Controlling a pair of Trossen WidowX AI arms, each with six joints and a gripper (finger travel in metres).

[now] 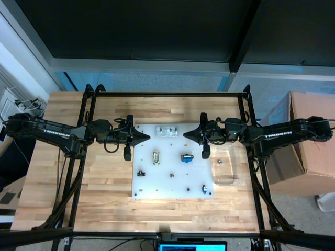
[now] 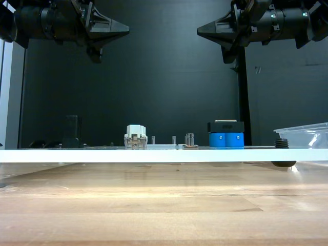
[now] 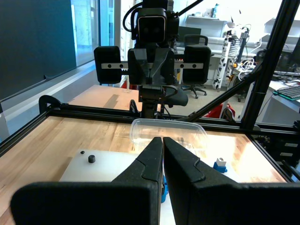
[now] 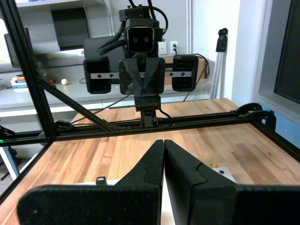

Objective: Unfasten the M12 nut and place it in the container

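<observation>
Wooden worktop (image 1: pixel 104 209): M12 nut (image 1: pixel 220 161) lies loose in the container (image 1: pixel 226 182) near its right edge. Left gripper (image 1: pixel 148 137) and right gripper (image 1: pixel 185 136) hover clenched, empty, over the board (image 1: pixel 157 183). Likely light, slick; pinch its flats.

On table (image 1: pixel 104 198) lay board (image 1: pixel 157 183), approx. mid-table, w/ container (image 1: pixel 230 180) just beside its R edge. Inside container, toward its far end, lay nut (image 1: pixel 220 161), free & clear of stud (image 2: pixel 281 144). Stud stood at board's near-R corner, in front of container in low view. L gripper (image 1: pixel 148 137) hung above board's far-L part, R gripper (image 1: pixel 185 135) above far part, R of middle; tips faced each other, apart. Mid-board, block (image 1: pixel 186 157) sat R of connector (image 1: pixel 155 158). Box (image 1: pixel 303 141) stood off table's R side.
</observation>
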